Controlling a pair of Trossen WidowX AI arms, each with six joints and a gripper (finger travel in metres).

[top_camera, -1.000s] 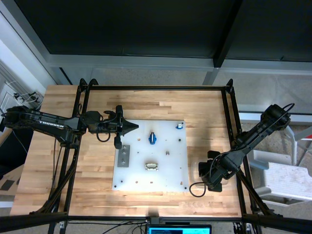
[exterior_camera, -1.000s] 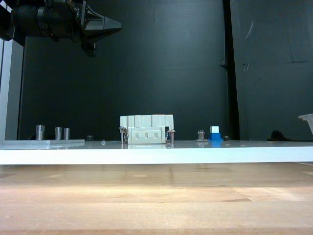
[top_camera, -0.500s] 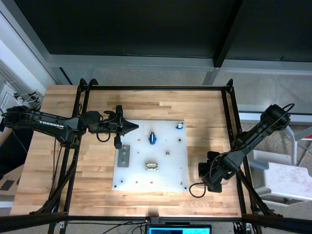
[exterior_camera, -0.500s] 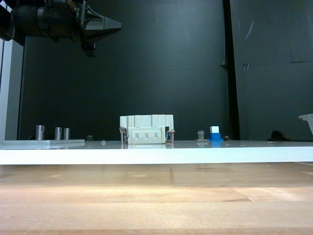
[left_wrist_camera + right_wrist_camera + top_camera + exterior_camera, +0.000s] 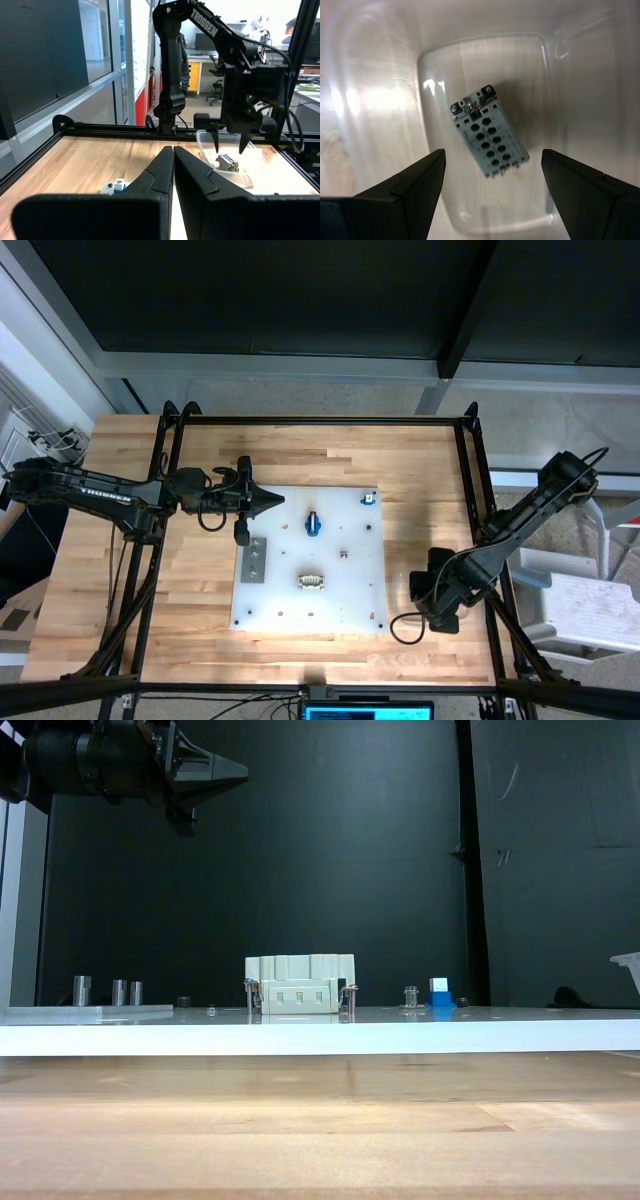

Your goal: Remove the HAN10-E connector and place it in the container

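Most of the job looks done. The connector [image 5: 489,131] lies flat on the floor of the container [image 5: 510,75], pin holes facing up and its long side skewed to the walls.

The right gripper [image 5: 228,148] hangs straight over it, its fingers [image 5: 415,180] spread wide on either side with nothing between them, so the connector is released. In the left wrist view the tips stand just above the connector and apart from it.

In the high view the container sits on the table [image 5: 420,460] just off the board [image 5: 340,612], at about 4 o'clock from the board's middle, with the right arm covering most of it.

The left gripper [image 5: 276,500] is out of the work. It is held high over the board's 10 o'clock corner, pointing toward 3 o'clock, with its fingers pressed together on nothing.

A pale housing [image 5: 311,582] stands on the board at 6 o'clock from the blue knob [image 5: 313,524]. I take it for the seat and not the task's piece, since the block with the pin holes is the one in the container. On that reading both the removal and the placing are made.

All that seems left is for the right arm to lift clear of the container without catching its rim.
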